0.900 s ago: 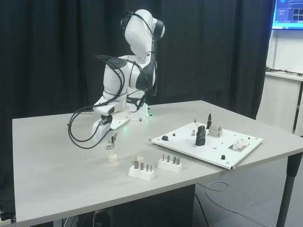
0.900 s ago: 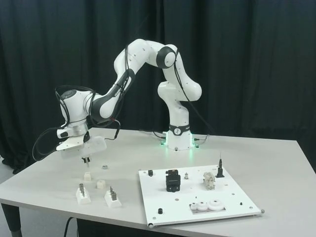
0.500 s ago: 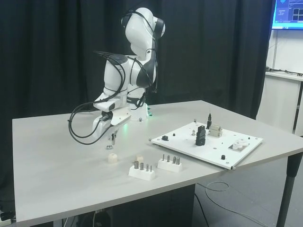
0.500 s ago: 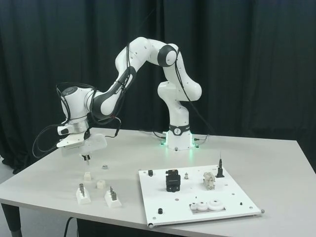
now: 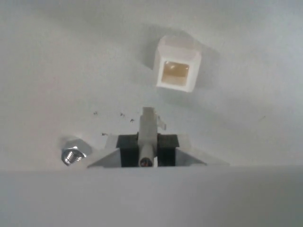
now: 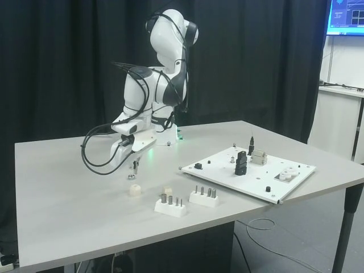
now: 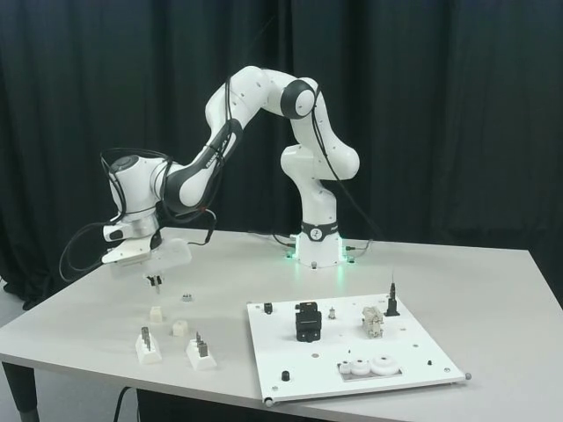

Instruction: Insert Ethernet.

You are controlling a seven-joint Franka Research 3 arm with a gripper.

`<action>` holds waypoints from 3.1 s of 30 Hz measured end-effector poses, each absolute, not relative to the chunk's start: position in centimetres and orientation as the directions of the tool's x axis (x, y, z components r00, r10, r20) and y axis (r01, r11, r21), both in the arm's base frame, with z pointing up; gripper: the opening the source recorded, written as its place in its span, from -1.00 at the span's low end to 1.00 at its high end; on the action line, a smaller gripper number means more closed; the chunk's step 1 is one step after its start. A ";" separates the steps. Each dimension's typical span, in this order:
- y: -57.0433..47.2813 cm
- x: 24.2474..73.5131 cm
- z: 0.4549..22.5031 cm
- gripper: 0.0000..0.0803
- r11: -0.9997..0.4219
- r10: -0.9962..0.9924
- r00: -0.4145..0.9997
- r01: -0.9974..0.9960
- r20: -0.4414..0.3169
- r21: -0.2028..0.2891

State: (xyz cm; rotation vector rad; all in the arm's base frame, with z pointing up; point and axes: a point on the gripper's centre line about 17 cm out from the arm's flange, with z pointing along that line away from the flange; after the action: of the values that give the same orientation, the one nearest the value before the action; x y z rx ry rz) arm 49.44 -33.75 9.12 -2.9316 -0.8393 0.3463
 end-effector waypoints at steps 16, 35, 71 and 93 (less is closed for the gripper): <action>-27.4 45.2 9.8 -0.81 -0.827 0.552 0.819 0.513 -0.157 -0.230; -18.3 42.5 9.1 -0.81 -0.790 0.602 0.796 0.580 -0.067 -0.201; -8.5 44.4 9.3 -0.81 -0.841 0.533 0.845 0.525 -0.041 -0.130; -6.9 45.2 8.6 -0.81 -0.853 0.518 0.855 0.515 -0.025 -0.081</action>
State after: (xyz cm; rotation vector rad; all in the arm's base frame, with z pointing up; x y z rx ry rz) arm 45.21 -6.89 8.64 -2.9568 -0.8244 0.0711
